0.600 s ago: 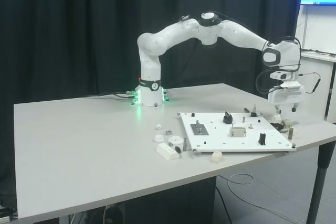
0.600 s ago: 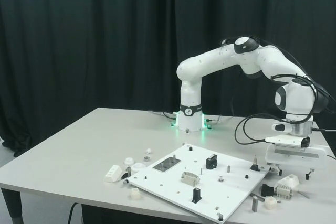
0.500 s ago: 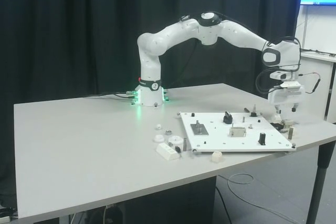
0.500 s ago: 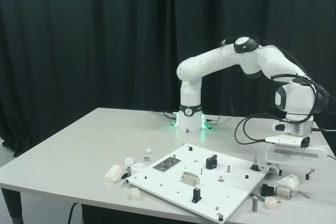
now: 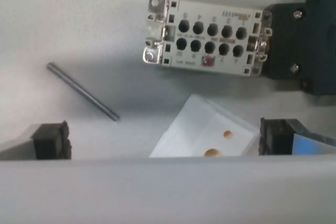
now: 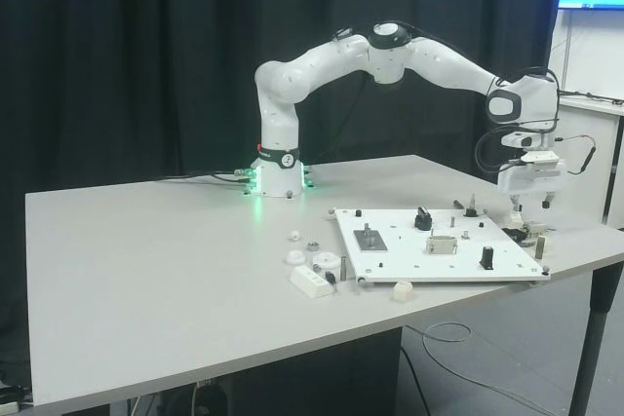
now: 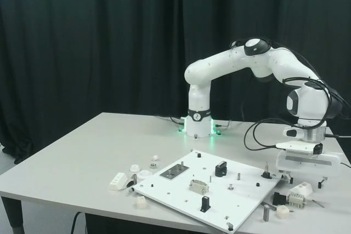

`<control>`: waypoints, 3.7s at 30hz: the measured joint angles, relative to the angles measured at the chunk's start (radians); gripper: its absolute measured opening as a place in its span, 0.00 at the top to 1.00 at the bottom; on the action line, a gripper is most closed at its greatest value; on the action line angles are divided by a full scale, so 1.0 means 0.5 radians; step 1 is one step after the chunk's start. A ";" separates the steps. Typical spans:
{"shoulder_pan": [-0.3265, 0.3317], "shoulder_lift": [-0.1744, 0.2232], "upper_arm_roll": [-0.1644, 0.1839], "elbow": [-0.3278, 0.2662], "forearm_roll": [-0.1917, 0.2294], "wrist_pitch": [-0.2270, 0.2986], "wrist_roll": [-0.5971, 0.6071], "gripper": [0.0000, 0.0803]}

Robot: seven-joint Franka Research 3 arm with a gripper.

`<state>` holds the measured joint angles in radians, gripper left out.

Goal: Remove square peg 2.

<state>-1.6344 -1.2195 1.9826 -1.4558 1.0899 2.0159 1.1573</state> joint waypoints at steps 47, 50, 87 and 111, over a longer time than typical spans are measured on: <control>-0.116 0.008 -0.266 -0.044 -0.232 -0.355 -0.076 0.00; -0.116 0.014 -0.294 -0.074 -0.240 -0.416 -0.135 0.00; -0.062 0.096 -0.368 -0.658 -0.032 -0.432 -0.640 0.00; 0.156 0.088 -0.366 -1.022 0.281 -0.282 -0.684 0.00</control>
<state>-1.5565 -1.1756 1.7994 -1.9668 1.2305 1.8751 0.8152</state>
